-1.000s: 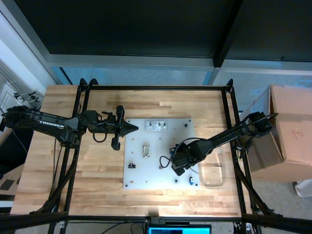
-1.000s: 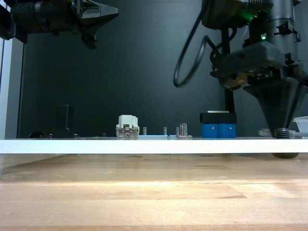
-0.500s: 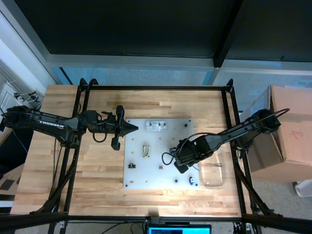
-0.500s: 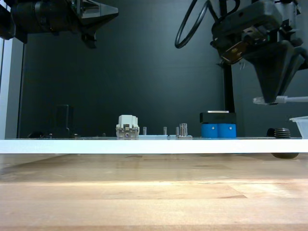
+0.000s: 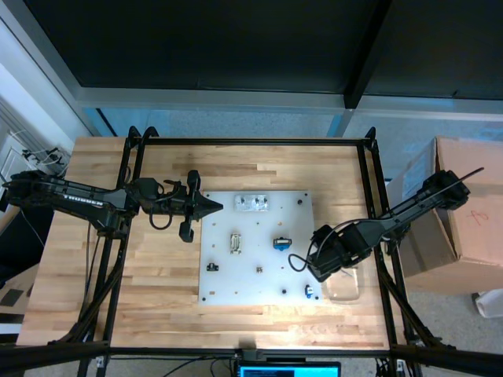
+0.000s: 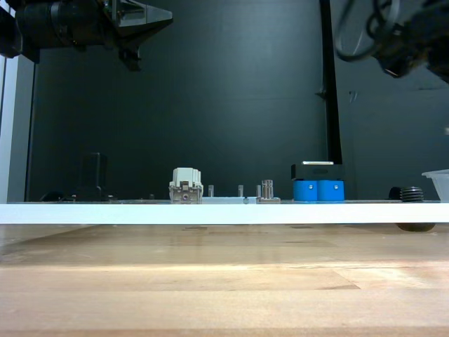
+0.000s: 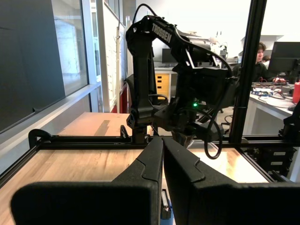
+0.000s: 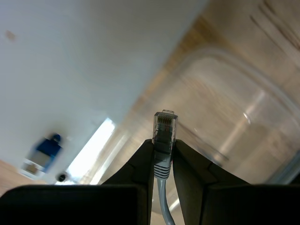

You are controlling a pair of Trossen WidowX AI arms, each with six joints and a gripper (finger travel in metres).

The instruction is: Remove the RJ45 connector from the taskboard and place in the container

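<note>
The RJ45 connector (image 8: 165,133), a clear plug on a grey cable, is held upright and clear of the board, with my right gripper (image 8: 163,144) shut on it. It hangs over the near edge of the clear plastic container (image 8: 243,117). In the high view my right gripper (image 5: 317,269) is at the right edge of the white taskboard (image 5: 251,271), beside the container (image 5: 343,286). The blue socket (image 5: 280,243) stands alone on the board. My left gripper (image 5: 214,206) hovers at the board's left edge, its fingers (image 7: 150,161) pressed together and holding nothing.
A beige connector (image 5: 234,243) and small fittings (image 5: 252,203) stand on the board. A blue part (image 5: 310,292) sits near the container. A cardboard box (image 5: 468,212) stands off the table's right side. The black frame rails (image 5: 251,142) ring the table.
My right gripper has risen from the board with the RJ45 connector and carried it right, to the container's edge. The left arm has not moved.
</note>
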